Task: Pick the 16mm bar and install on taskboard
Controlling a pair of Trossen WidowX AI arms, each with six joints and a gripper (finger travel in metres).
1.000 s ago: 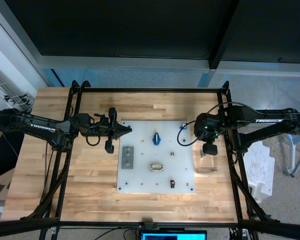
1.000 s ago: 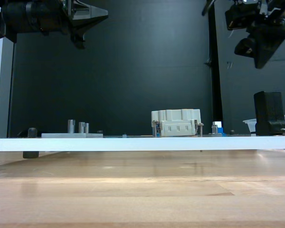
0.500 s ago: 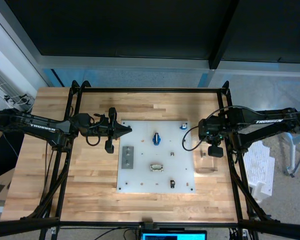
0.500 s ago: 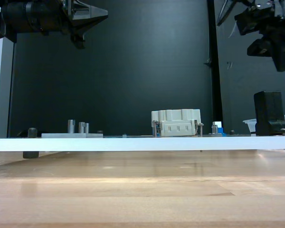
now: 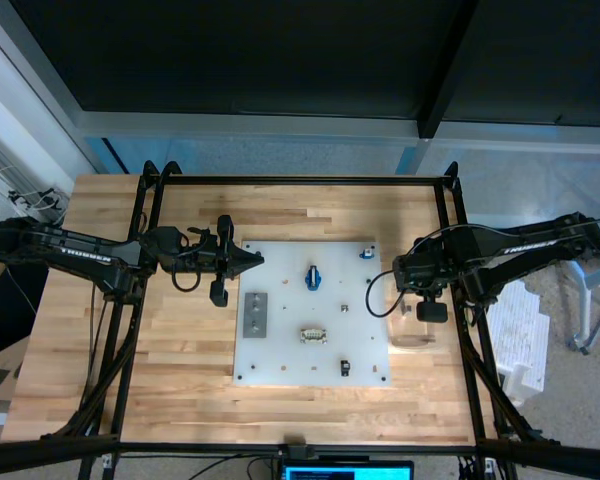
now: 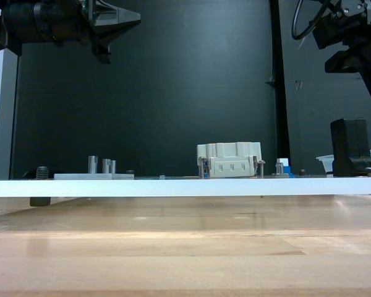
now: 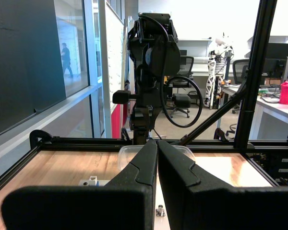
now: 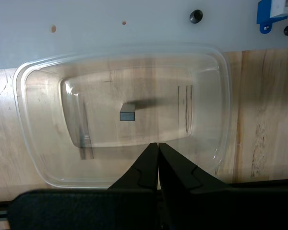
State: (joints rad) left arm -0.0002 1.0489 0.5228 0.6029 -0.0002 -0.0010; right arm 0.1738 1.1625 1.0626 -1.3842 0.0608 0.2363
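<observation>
High view – left gripper (image 5: pixel 248 258): held over the left edge of the taskboard (image 5: pixel 280 355), pointed inward.
High view – right gripper (image 5: pixel 432 313): held above the clear tray (image 5: pixel 412 343), which is set on the worktop (image 5: pixel 180 400) just beside the taskboard's right edge.
High view – open room: bare worktop is available on the near, far and left sides of the taskboard. The far side and both flanks are bordered by the black frame (image 5: pixel 300 181).
High view – writing: "TROSSEN" is printed in white on the left arm (image 5: pixel 70 253) and the right arm (image 5: pixel 525 242).
Low view – left gripper: carried high, well above the grey block (image 6: pixel 93 176).
Low view – right gripper: carried high, well above the black part (image 6: pixel 351 147), with open air between them.
Low view – board edge: a gap is seen beneath the taskboard's near edge. The connector (image 6: pixel 230 159) stands near the middle.
Left wrist view – left gripper: fingers are pressed together and nothing is held.
Right wrist view – right gripper: fingers are pressed together and nothing is held.
Right wrist view – 16mm bar (image 8: pixel 127 112): laid on the tray floor near the middle, apart from every wall and from the gripper.
Right wrist view – edges: one long rim of the tray meets the taskboard's edge. Whether it overlaps cannot be told.
</observation>
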